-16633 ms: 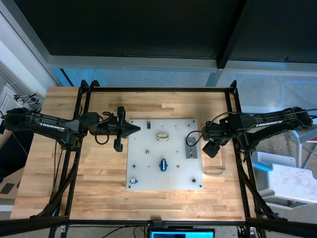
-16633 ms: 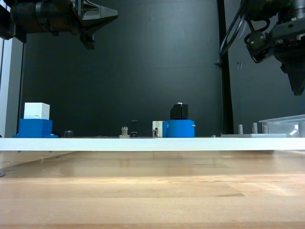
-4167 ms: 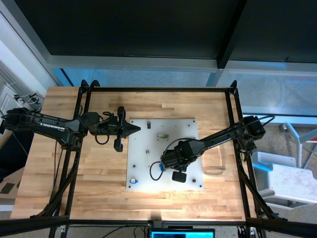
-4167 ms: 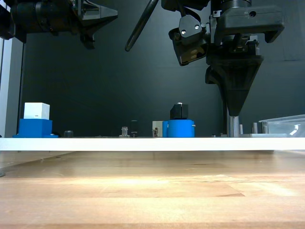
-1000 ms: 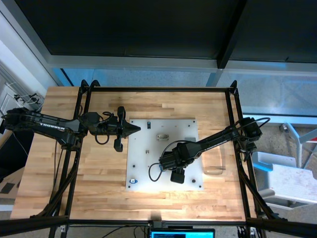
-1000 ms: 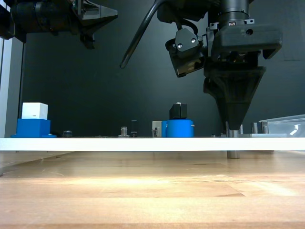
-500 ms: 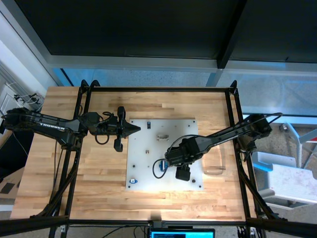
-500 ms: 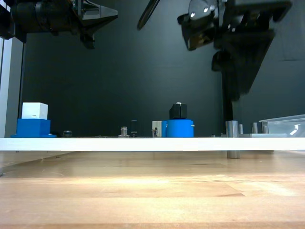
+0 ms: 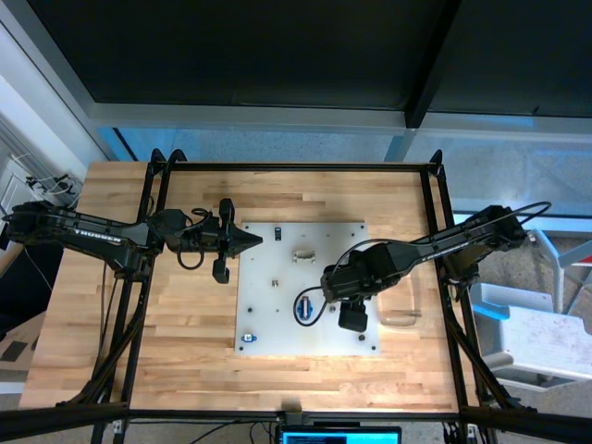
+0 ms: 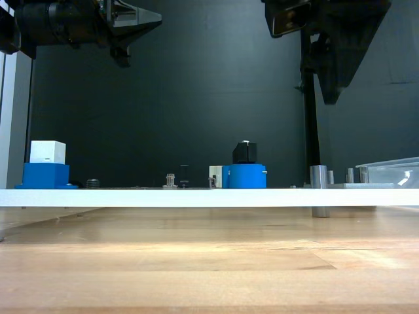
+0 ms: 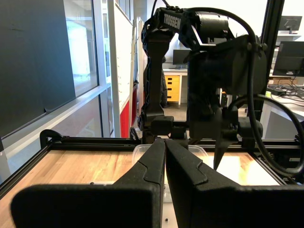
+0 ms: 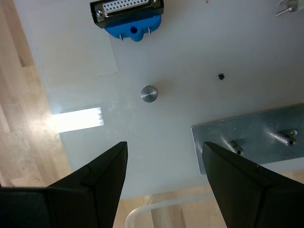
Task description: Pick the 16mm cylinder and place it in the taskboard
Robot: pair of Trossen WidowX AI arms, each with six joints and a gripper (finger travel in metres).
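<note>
The 16mm cylinder is seated upright in a hole in the right half of the taskboard, its long axis vertical and its lower end shown beneath the plate in the low view. It lies almost straight below the right gripper, which is held well above it with fingers spread and empty. The placing is judged done. The left gripper, fingers pressed together, is held high near the board's left edge, much farther off. The board is carried on a wooden table, with a clear tray beside its right edge.

The word TROSSEN is printed in white letters on the left arm. The same word is printed on the right arm.
</note>
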